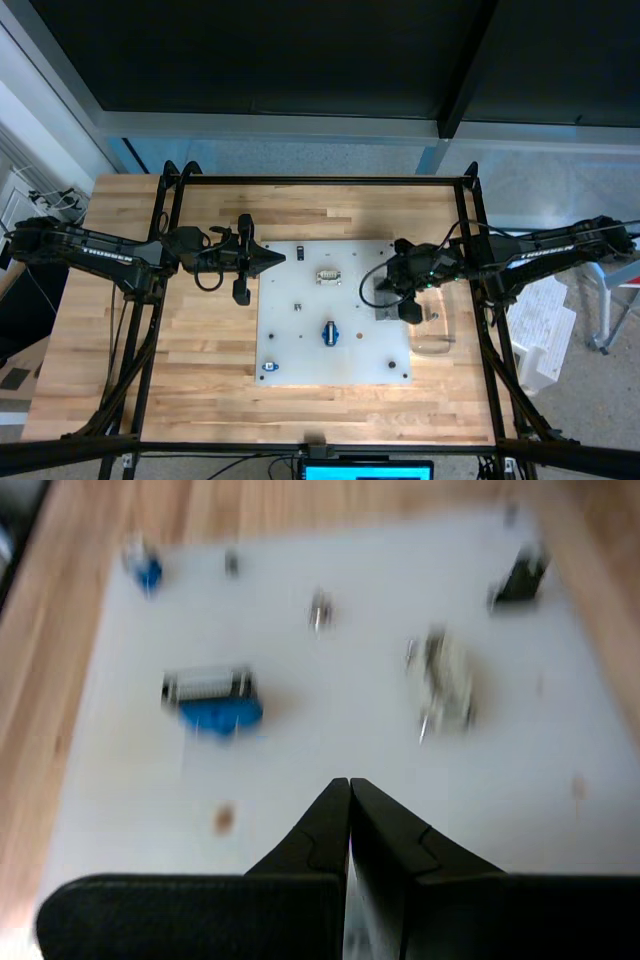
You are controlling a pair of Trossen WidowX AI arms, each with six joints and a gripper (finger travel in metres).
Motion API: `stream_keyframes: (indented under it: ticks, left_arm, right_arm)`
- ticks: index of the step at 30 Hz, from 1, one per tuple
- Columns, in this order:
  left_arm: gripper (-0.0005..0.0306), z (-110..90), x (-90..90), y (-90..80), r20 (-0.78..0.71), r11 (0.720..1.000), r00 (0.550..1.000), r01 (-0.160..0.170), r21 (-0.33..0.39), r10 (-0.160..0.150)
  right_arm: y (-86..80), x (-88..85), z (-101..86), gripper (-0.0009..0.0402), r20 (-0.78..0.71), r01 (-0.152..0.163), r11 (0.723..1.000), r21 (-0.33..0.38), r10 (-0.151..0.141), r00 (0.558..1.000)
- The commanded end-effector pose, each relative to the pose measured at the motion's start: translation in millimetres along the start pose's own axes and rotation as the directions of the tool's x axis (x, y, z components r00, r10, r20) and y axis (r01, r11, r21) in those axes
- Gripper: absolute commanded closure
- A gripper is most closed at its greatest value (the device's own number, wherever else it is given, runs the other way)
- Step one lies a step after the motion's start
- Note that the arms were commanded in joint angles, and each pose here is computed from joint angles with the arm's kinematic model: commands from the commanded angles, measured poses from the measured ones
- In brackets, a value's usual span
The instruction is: Pick the 16mm cylinder and install on the taskboard
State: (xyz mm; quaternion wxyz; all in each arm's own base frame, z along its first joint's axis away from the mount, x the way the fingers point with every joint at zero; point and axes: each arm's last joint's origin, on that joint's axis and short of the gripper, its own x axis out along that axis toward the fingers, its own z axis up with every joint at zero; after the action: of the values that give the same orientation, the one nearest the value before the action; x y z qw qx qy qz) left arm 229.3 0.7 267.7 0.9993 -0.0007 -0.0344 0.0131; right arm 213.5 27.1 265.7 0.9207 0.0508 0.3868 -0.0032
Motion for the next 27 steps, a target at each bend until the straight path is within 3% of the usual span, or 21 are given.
stream_keyframes:
  ticks: [1,8,16,21,27]
  left_arm:
    - [0.03,0,0.1,0.1,0.0,1.0,1.0,0.0,0.0,0.0]
    - [0.03,0,0.1,0.0,0.0,1.0,1.0,0.0,0.0,0.0]
    - [0.03,0,0.1,0.0,0.0,1.0,1.0,0.0,0.0,0.0]
    - [0.03,0,0.1,0.1,0.0,1.0,1.0,0.0,0.0,0.0]
    - [0.03,0,0.1,0.1,0.0,1.0,1.0,0.0,0.0,0.0]
  right_arm:
    - [5.2,-3.0,-10.2,0.0393,-0.113,0.001,1.0,0.006,0.0,0.994]
    - [14.5,-9.1,-32.0,0.0393,-0.312,0.03,0.998,0.046,-0.014,0.95]
    - [26.5,-14.6,-44.2,0.0388,-0.397,0.047,0.996,0.078,-0.012,0.918]
    - [31.2,-17.4,-49.6,0.0347,-0.432,0.063,0.994,0.091,-0.017,0.902]
    - [31.4,-20.5,-58.6,0.0269,-0.49,0.12,0.989,0.086,-0.063,0.869]
